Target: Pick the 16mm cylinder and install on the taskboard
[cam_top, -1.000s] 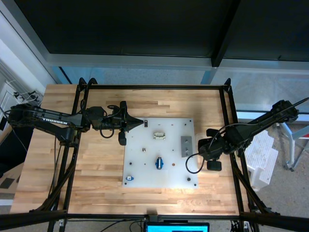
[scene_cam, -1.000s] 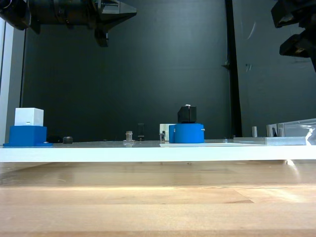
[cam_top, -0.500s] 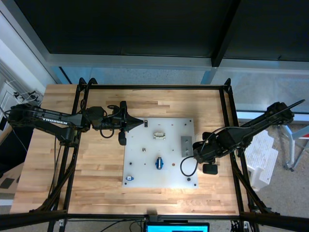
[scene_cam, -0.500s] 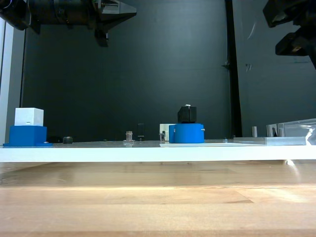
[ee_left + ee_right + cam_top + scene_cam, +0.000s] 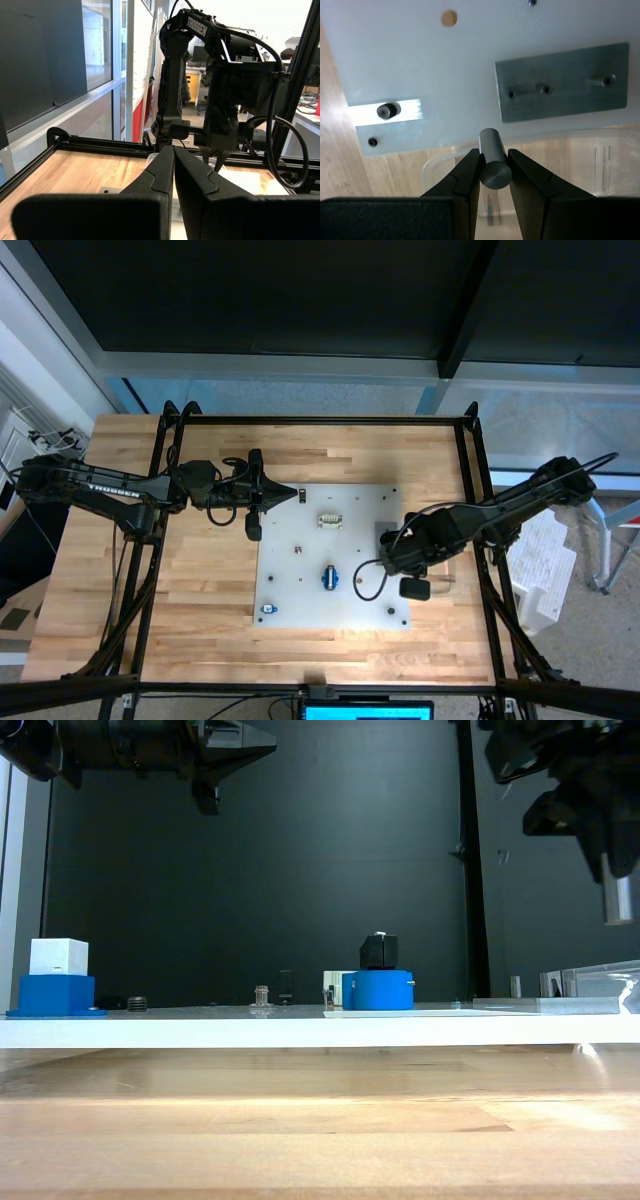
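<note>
Over the right side of the taskboard, the right gripper has its jaws clenched on the 16mm cylinder, held upright above the board, seemingly ready to lower near the grey block. Farther back, the left gripper is parked clear, jaws pressed together, empty.

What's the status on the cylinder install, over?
Right tool shut on 16mm cylinder, raised over taskboard right edge by grey block. Left tool shut, above far-left corner. Nothing seen in the way.
</note>
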You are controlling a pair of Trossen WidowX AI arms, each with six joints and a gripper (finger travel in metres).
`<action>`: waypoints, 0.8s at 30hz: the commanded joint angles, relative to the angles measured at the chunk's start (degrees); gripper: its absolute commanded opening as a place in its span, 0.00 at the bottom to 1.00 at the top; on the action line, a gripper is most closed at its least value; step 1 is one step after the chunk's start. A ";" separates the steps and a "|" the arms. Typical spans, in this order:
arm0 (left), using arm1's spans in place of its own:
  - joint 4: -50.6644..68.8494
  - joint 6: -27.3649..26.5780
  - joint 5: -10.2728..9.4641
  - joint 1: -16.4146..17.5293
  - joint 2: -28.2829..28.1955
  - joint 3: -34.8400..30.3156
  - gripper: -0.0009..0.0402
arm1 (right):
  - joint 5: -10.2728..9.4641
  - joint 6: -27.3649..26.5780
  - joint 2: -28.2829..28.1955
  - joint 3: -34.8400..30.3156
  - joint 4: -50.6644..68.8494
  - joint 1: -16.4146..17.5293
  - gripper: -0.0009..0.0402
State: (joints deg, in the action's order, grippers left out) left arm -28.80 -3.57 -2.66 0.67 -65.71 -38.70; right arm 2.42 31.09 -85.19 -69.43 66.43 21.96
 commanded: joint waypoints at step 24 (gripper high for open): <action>-0.02 0.00 0.02 0.02 0.00 -0.02 0.02 | 2.19 -1.55 -13.44 -10.03 -2.91 -0.42 0.02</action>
State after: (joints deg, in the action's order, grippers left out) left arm -28.80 -3.57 -2.66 0.67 -65.71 -38.70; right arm 4.10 29.61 -98.00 -79.00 63.79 21.52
